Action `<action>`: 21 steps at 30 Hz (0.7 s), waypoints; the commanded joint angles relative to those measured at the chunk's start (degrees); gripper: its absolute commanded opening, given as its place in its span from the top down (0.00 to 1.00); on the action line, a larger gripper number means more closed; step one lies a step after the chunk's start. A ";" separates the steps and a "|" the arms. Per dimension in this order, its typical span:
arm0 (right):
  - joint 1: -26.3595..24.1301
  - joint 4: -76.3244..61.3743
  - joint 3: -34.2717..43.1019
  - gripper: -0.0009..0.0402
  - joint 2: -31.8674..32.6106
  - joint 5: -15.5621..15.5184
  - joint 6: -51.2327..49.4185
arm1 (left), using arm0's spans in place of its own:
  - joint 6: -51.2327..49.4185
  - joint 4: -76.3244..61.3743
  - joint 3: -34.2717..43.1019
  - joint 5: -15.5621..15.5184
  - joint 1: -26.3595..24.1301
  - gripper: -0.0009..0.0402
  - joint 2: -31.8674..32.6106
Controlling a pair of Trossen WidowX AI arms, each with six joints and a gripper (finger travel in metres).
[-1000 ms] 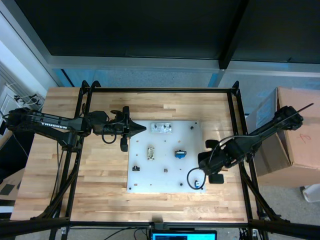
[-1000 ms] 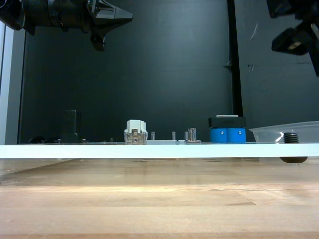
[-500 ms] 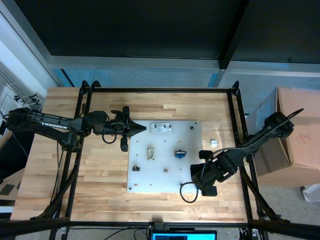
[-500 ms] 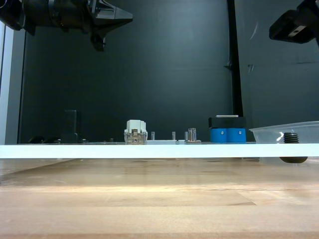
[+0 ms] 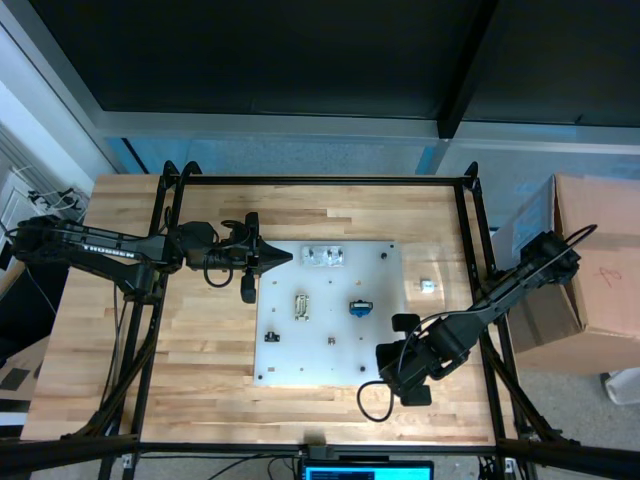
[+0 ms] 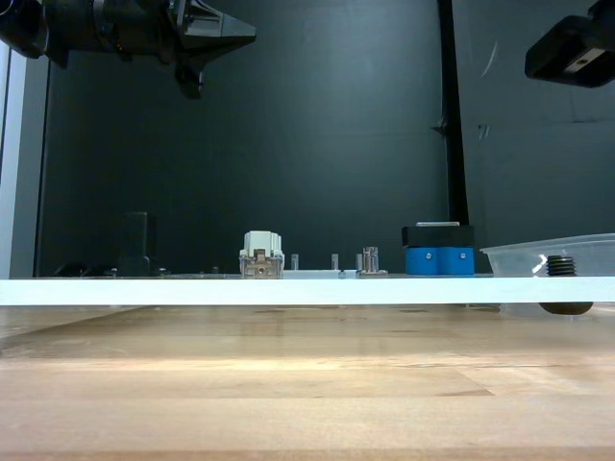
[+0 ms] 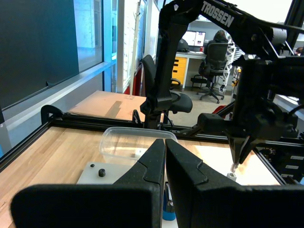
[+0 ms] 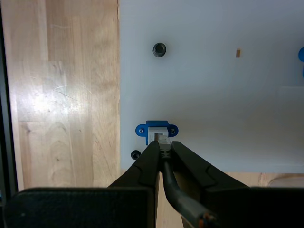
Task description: Pick the RJ45 connector and install on the taskboard
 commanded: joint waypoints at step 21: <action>0.55 1.90 -1.60 0.98 0.72 0.15 -0.92 | 0.02 0.00 0.02 0.02 0.00 0.98 0.02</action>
